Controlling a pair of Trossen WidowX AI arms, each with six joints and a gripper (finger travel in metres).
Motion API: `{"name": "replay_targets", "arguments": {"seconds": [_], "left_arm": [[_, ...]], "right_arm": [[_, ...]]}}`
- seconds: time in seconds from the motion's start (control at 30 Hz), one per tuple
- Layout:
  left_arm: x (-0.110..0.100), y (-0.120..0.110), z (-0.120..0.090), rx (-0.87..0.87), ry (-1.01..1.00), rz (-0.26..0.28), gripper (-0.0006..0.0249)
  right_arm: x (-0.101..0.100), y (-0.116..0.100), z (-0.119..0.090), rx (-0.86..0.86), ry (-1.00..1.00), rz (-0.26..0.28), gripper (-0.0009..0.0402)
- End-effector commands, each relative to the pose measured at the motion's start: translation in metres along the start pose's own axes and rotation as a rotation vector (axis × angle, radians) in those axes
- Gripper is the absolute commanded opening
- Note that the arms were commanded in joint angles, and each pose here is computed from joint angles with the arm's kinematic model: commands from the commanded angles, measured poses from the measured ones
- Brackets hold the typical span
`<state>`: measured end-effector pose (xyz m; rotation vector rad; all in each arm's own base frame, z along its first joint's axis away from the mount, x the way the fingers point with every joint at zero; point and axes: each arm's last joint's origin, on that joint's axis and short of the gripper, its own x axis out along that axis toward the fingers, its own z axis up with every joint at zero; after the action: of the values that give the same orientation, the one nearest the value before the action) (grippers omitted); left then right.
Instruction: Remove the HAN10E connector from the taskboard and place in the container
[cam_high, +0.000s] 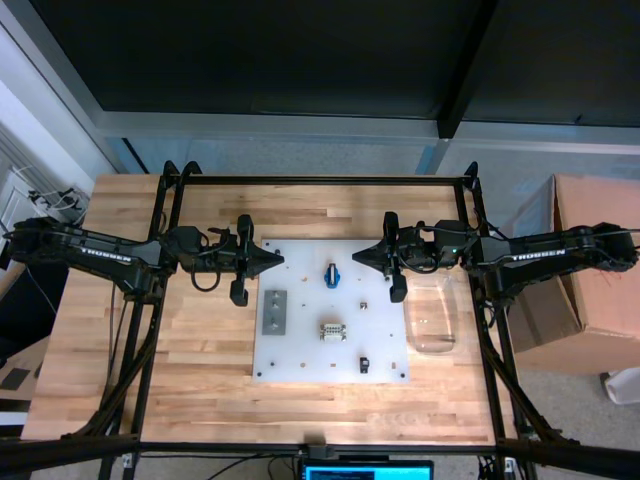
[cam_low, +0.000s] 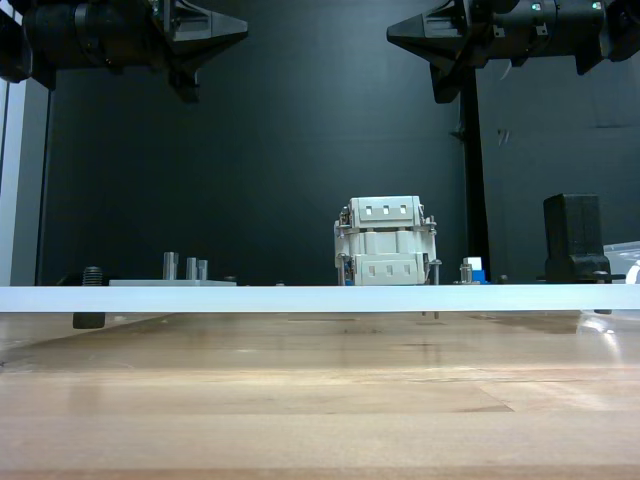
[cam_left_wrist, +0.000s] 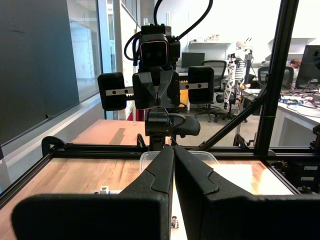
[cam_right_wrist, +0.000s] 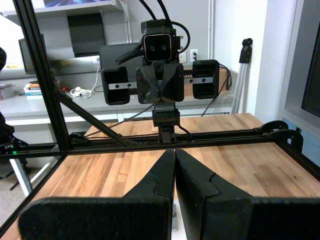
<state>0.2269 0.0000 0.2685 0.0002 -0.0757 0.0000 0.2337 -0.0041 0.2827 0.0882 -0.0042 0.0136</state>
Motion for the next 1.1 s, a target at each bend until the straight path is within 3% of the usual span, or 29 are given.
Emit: {"name": "replay_targets", "arguments": {"seconds": [0.03,0.5,1.1], "left_arm": [[0.000,0.000,0.000,0.000,-0.001,0.000,0.0000],[0.000,0.000,0.000,0.000,0.000,0.000,0.0000],[0.000,0.000,0.000,0.000,-0.001,0.000,0.0000]], "right_arm": [[0.000,0.000,0.000,0.000,0.003,0.001,0.0000],[0.000,0.000,0.002,0.009,-0.003,0.001,0.0000],[-0.002,0.016,0.052,0.036,0.373,-0.041,0.0000]]}}
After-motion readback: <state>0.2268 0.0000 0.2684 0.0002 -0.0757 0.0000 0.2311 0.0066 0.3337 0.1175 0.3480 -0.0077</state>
